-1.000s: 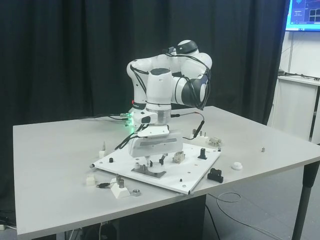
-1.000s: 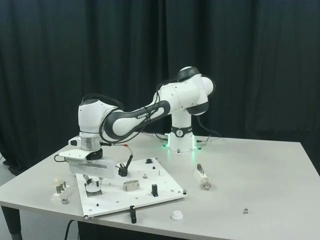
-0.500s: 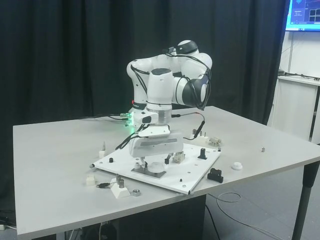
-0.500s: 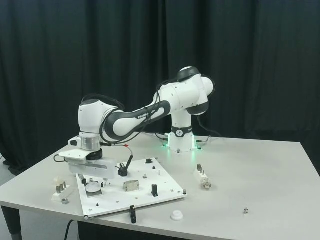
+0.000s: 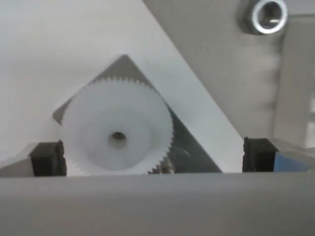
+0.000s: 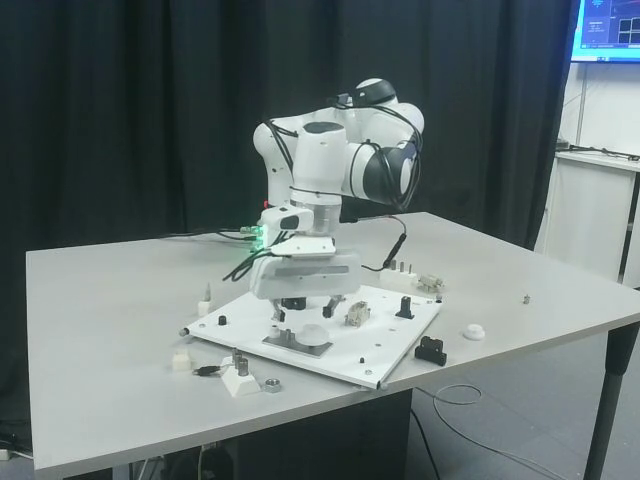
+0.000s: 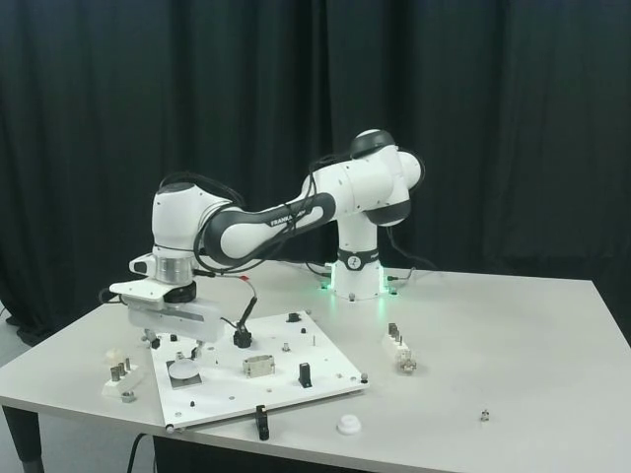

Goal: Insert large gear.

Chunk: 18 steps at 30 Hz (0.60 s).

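Observation:
The large white gear (image 5: 118,132) lies flat on a grey metal plate (image 5: 194,155) set in the white board (image 6: 395,330). In the room views the gear (image 6: 312,333) (image 7: 182,370) rests on that plate near the board's front corner. My gripper (image 5: 152,156) hangs open a short way above it, and nothing is held. Its black fingertips (image 5: 47,158) stand wide apart on either side of the gear. From the side, the gripper (image 6: 305,300) (image 7: 173,340) is clear of the gear, apart from it.
A metal nut (image 5: 268,14) lies off the board. On the board are a small metal part (image 6: 355,313) and a black post (image 6: 404,306). A white block with pegs (image 6: 240,378), a black clip (image 6: 432,349) and a white round piece (image 6: 473,330) lie near the table's front.
My gripper has risen from low over the grey plate and drawn back a little. The large gear stays on the plate, now uncovered below the fingers.

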### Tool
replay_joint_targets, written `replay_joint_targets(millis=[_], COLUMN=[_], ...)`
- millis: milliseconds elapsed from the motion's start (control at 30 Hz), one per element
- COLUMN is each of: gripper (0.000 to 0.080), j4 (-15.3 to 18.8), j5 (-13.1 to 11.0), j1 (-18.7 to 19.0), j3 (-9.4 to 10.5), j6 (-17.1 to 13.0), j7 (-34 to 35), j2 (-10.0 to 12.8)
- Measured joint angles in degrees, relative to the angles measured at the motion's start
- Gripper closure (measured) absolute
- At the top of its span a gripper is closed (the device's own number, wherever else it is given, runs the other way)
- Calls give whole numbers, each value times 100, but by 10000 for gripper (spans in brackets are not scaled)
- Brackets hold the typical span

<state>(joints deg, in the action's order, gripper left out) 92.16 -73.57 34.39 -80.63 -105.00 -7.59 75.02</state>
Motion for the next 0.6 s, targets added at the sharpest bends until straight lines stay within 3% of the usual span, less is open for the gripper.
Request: replay_joint_targets(millis=[600], gripper=[3], j4=[-5], j5=[8], j1=[-188], j3=[13], j6=[-65], j7=[12], j2=[16])
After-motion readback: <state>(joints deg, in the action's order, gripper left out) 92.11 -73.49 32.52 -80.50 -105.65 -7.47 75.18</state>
